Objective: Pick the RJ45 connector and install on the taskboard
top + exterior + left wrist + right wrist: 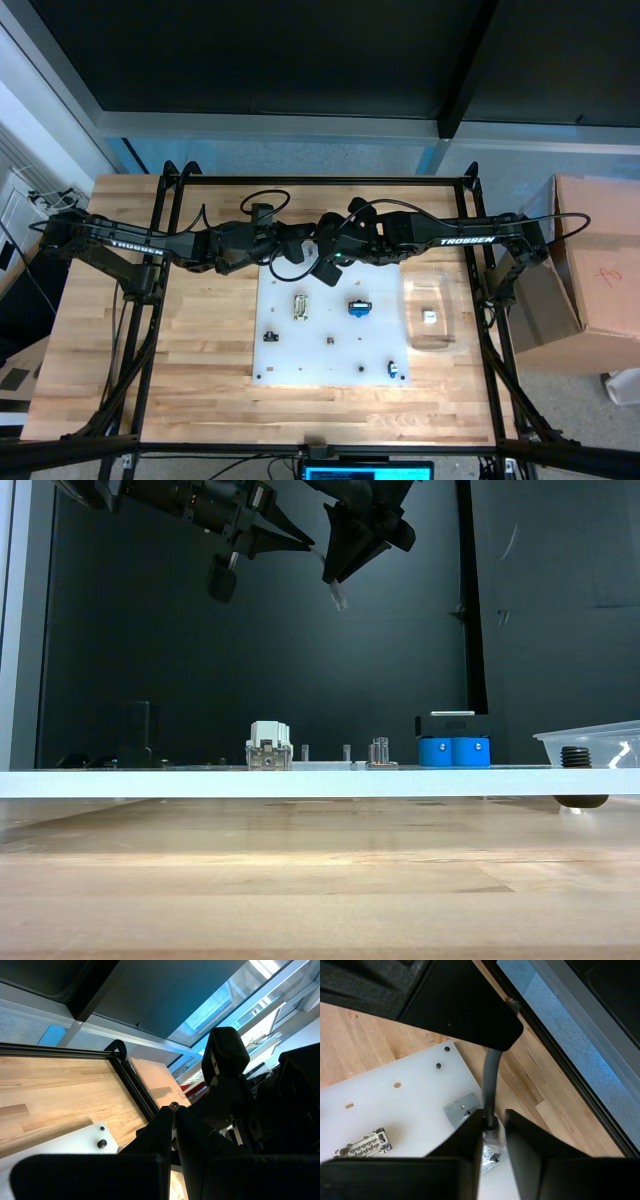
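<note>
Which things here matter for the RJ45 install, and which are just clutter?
Job: RJ45 connector, held aloft, clear of the taskboard; right gripper shut on it above the board's far edge; left gripper beside it, pinching the end of its cable.
Lying about: multi-pin connector and blue connector on the board; clear tray with a small white part; cardboard box.
</note>
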You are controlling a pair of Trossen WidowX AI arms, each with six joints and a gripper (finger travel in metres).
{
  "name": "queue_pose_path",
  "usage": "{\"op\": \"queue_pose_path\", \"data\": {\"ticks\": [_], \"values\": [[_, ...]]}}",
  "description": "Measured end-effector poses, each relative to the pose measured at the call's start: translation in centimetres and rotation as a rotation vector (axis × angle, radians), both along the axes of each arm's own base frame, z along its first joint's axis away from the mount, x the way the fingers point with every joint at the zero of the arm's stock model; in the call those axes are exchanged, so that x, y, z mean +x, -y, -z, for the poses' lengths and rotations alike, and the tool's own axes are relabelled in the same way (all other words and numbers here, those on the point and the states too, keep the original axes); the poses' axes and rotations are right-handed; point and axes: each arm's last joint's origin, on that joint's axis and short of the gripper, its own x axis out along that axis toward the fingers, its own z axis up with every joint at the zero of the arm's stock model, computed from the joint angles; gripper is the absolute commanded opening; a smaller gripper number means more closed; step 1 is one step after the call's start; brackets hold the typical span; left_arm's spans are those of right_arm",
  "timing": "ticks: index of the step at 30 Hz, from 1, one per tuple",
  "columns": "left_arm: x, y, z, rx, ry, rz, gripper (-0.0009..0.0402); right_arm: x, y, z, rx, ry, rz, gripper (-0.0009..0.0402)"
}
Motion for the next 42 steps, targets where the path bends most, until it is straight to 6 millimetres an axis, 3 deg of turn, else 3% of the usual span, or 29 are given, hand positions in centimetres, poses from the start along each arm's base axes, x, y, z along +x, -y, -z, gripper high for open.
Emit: {"op": "queue_pose_path", "data": {"ticks": [8,19,24,30,42], "values": [[0.0,0.0,0.0,0.000,0.003,0.000,0.0021,0.0,0.0,0.0,0.000,0.000,-0.001,0.0003],[0.0,0.1,0.1,0.024,-0.021,0.035,0.0142,-1.3,0.0,-0.5,0.009,-0.030,0.021,0.0000],[0.0,0.2,0.4,0.067,-0.088,0.081,0.0173,-2.8,-0.1,-0.4,0.052,-0.023,0.020,0.0000],[0.0,0.5,0.8,0.173,-0.168,0.199,0.0172,-5.0,-1.8,0.8,0.086,0.030,-0.032,0.0000],[0.1,1.2,0.8,0.442,-0.234,0.495,0.0117,-9.6,-6.5,2.5,0.187,0.257,-0.239,0.0000]]}}
